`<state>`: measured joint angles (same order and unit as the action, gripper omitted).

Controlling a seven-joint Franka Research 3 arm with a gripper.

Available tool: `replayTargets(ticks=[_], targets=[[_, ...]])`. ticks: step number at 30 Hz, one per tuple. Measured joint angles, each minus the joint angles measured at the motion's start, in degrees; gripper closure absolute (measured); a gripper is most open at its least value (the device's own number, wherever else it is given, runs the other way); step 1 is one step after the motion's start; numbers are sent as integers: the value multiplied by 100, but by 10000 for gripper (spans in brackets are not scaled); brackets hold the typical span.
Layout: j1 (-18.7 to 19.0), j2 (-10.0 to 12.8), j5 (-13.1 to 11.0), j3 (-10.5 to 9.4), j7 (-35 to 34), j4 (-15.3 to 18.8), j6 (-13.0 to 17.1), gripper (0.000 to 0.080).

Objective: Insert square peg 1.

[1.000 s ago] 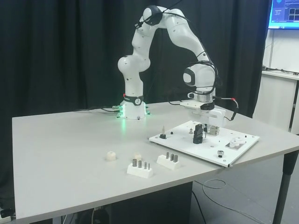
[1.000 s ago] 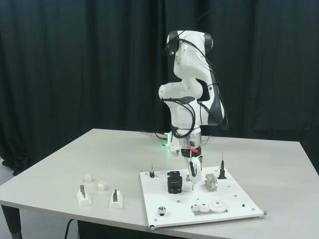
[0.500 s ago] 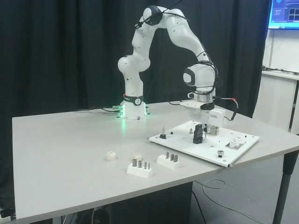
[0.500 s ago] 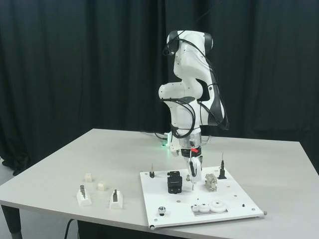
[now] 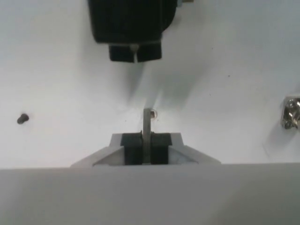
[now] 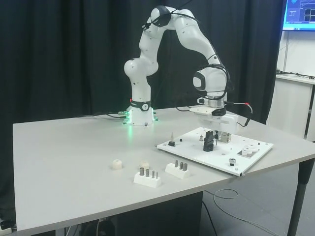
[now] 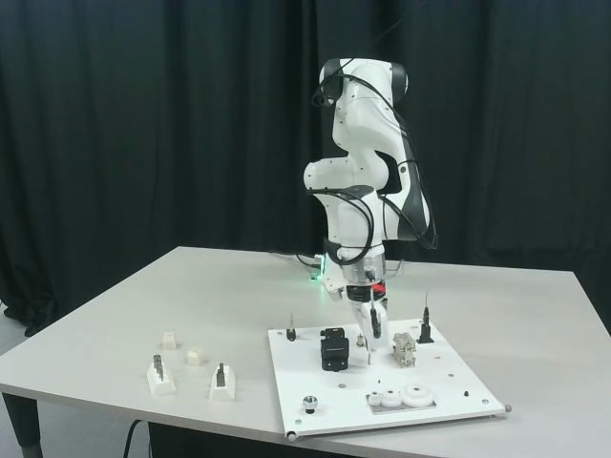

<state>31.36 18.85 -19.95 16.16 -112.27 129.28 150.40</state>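
We see the white arm [image 6: 162, 44] bent over from its base [image 6: 140, 114] with its hand [image 5: 146, 149] hanging above the white board [image 6: 256, 156] that lies on the grey counter [image 6: 69, 152]. In the wrist view the two black fingertips [image 5: 131, 149] are closed on a thin grey square peg [image 5: 147, 133], which stands upright between them with its lower end at or just above the board's white surface, beside a very small hole; we cannot tell whether the tip is touching. In the second room view the peg [image 7: 367, 351] shows as a thin rod below the hand [image 7: 368, 329], between a black block [image 7: 333, 348] and a small grey fixture [image 7: 404, 351] on the board [image 7: 296, 391]. The same black block [image 5: 131, 23] sits just beyond the peg in the wrist view, and a small black screw [image 5: 22, 119] lies well off to one side. Elsewhere on the board we see two white gears [image 7: 401, 397], a short round socket [image 7: 309, 404] near the front edge and two black posts [image 7: 424, 329]. On the counter, well apart from the board, stand two white peg holders [image 6: 147, 178] carrying grey pegs, with two small white pieces [image 6: 116, 164] just behind them. A green light [image 6: 129, 118] glows at the arm's base.
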Motion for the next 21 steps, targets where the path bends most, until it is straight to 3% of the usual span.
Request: replayTargets(ticks=[11, 21], targets=[[-15, 1, 11, 38, 535, -2, -28, 772], [-20, 1, 7, 54, 578, -23, -107, 772]])
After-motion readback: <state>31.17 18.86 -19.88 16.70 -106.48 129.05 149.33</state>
